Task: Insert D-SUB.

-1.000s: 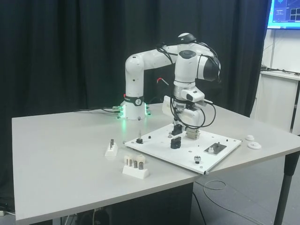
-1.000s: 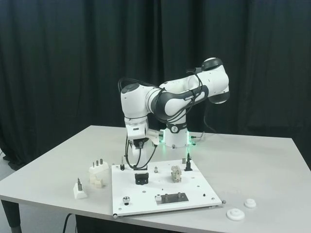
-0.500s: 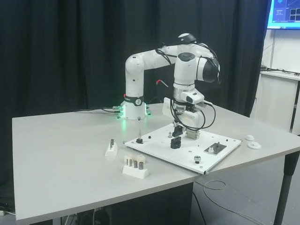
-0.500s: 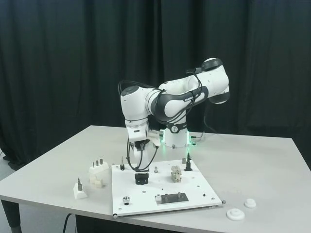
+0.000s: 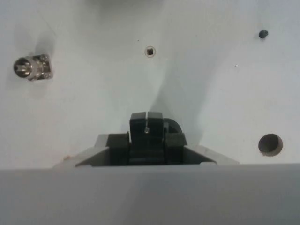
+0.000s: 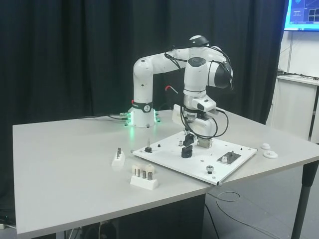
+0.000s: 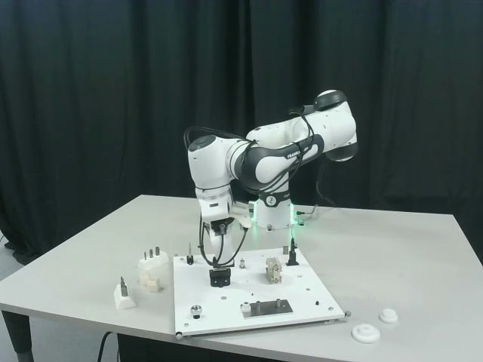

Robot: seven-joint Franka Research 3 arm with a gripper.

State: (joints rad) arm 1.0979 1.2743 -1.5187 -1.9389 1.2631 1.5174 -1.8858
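- Centre of the first room view: white arm, bent over a white board on the grey table; green lights at the arm's base.
- Just below the wrist: gripper, hanging directly over a black block on the board, close above it or touching; cannot tell which.
- Lower middle of the wrist view: black plug, seen end-on between two black pads; judged clamped on the plug, though the contact itself sits at the edge of the camera housing.
- Plug taken as the D-SUB part; socket taken to be the black block, at centre-left of the board in the second room view.
- Upper left of the wrist view: metal connector, well apart from the plug. Lower right: round hole in the board.
- Right of the block in the first room view: metal fitting; further right, flat plate.
- Lower left of the first room view: two white holders with pins, off the board.
- Handling note, as judgement: keep the plug square to the socket, long sides parallel; descend straight and slowly; stop and re-centre on any tilt or jam; release only once seated flush.
- Risk: skewed entry bending pins or pushing the board.
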